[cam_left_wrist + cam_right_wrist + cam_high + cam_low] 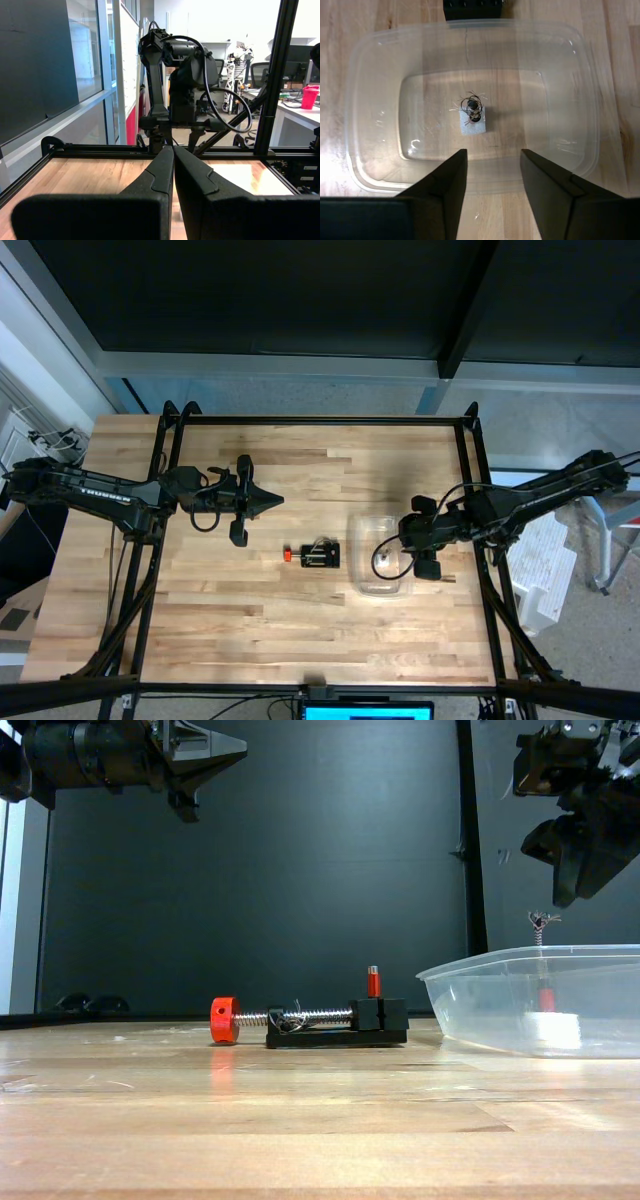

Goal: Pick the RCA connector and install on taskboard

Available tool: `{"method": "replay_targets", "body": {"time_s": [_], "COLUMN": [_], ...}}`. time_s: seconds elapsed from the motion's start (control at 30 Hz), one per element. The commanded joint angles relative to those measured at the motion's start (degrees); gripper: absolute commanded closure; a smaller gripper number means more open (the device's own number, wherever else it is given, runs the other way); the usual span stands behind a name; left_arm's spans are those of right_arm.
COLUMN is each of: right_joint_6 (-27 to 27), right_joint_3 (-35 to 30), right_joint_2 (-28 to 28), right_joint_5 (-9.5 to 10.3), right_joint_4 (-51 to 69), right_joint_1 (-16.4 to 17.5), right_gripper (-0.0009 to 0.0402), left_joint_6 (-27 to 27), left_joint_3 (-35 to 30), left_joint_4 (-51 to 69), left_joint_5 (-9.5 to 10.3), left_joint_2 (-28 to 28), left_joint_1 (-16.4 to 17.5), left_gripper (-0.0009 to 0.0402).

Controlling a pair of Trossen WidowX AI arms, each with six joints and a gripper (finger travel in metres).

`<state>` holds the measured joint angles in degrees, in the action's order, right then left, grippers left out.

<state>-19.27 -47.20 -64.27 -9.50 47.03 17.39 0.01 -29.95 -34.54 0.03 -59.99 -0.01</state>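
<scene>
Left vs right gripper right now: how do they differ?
Fingers: left gripper is shut; right gripper is open.
Pose: left points level across the table; right points down.
Place: left hangs left of the taskboard; right hangs over the clear tray, with the RCA connector lying below it.
Shared: both are in the air and hold nothing.

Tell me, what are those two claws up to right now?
Left claw shut, parked high at left. Right claw open, above RCA connector in clear tray. Taskboard beside tray, nothing between.
</scene>
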Motion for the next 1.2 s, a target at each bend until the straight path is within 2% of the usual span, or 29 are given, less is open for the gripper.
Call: {"method": "replay_targets", "body": {"time_s": [0.03, 0.57, 1.2], "right_joint_6": [0.00, -0.44, -0.85], "right_joint_3": [0.02, 0.02, 0.02], "right_joint_2": [-1.95, -11.96, -19.82], "right_joint_5": [-0.04, -0.04, -0.02], "right_joint_4": [-1.16, -7.37, -12.39], "right_joint_1": [0.13, 0.50, 0.55], "right_gripper": [0.0231, 0.0223, 0.0224], "left_joint_6": [-0.02, -0.02, 0.00], "left_joint_3": [0.00, 0.00, 0.00], "left_joint_4": [0.00, 0.00, 0.00], "left_joint_5": [-0.02, -0.02, -0.02], "left_joint_2": [-0.02, -0.02, -0.02], "left_joint_1": [0.02, 0.00, 0.00], "left_gripper": [0.0393, 0.0393, 0.0393]}}
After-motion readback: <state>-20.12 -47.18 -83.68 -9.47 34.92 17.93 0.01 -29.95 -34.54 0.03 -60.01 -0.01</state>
